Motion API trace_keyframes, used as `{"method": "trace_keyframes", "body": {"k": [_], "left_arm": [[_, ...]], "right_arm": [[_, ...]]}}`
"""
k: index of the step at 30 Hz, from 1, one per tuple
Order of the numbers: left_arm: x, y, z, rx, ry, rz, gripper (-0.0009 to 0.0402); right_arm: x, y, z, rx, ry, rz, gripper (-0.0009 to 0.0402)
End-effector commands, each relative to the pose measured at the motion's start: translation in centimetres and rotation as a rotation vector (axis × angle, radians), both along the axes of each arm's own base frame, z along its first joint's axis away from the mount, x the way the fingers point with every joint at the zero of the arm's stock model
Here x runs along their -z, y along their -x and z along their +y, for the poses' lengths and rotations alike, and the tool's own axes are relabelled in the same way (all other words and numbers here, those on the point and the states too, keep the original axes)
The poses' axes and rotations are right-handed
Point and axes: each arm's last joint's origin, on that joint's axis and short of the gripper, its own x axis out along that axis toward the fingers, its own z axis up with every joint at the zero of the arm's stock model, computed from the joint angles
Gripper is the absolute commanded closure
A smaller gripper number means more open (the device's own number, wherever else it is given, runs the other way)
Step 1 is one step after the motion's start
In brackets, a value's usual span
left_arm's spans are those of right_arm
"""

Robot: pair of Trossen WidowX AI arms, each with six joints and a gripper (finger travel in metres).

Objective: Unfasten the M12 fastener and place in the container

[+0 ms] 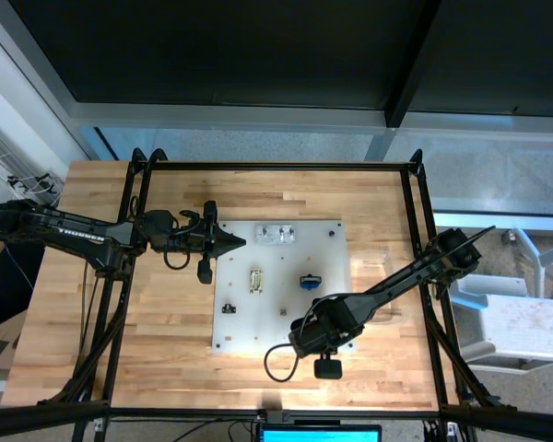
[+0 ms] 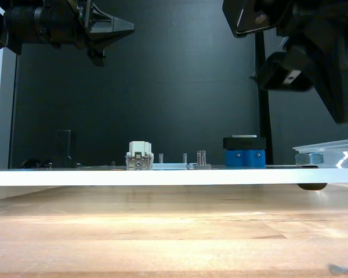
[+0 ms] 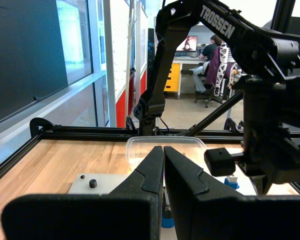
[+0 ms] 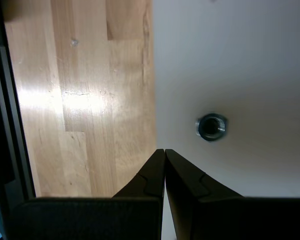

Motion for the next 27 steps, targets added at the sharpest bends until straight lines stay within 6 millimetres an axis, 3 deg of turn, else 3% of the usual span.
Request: {"method": "trace_keyframes", "body": {"k": [1,27], "left_arm": [[0.0,0.0,0.0,0.000,0.000,0.001,0.0393],[0.0,0.0,0.0,0.000,0.000,0.000,0.0393]], "right_arm": [[0.9,-0.3,0.1,0.003,0.014,0.003,0.0393],[1.9,-0.2,-0.6,0.040,0.116,-0.006,0.0393]]}}
